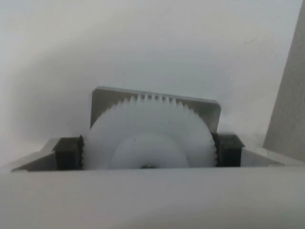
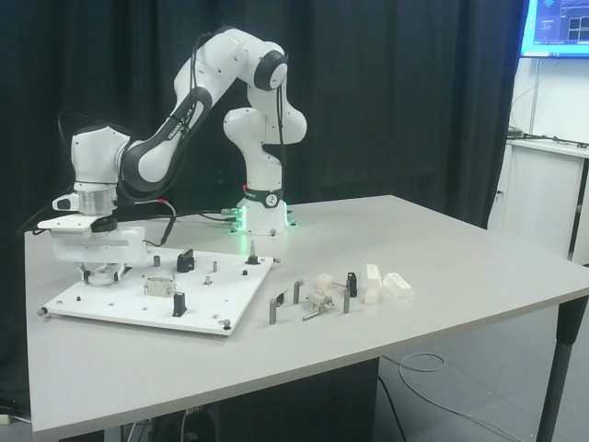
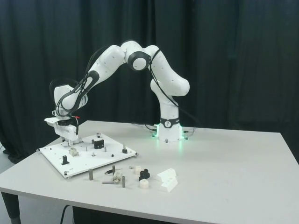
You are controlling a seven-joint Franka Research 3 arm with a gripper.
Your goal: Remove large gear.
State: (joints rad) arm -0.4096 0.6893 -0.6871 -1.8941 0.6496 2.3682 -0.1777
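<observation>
The large white toothed gear (image 1: 150, 138) fills the middle of the wrist view, held edge to edge between two black finger pads (image 1: 68, 152). My gripper (image 1: 150, 151) is shut on its rim. A grey metal plate (image 1: 102, 102) stands just behind the gear. In the room views my gripper (image 2: 103, 270) (image 3: 70, 138) points straight down, low over the far left corner of the white assembly board (image 2: 147, 311) (image 3: 93, 158). From there I cannot tell whether the gear touches the board.
Black fixtures (image 2: 184, 261) and short pegs (image 2: 210, 273) stand on the board. Loose pegs (image 2: 296, 293) and white blocks (image 2: 386, 284) lie on the grey table to the board's right. The arm's base (image 2: 260, 216) is bolted behind the board.
</observation>
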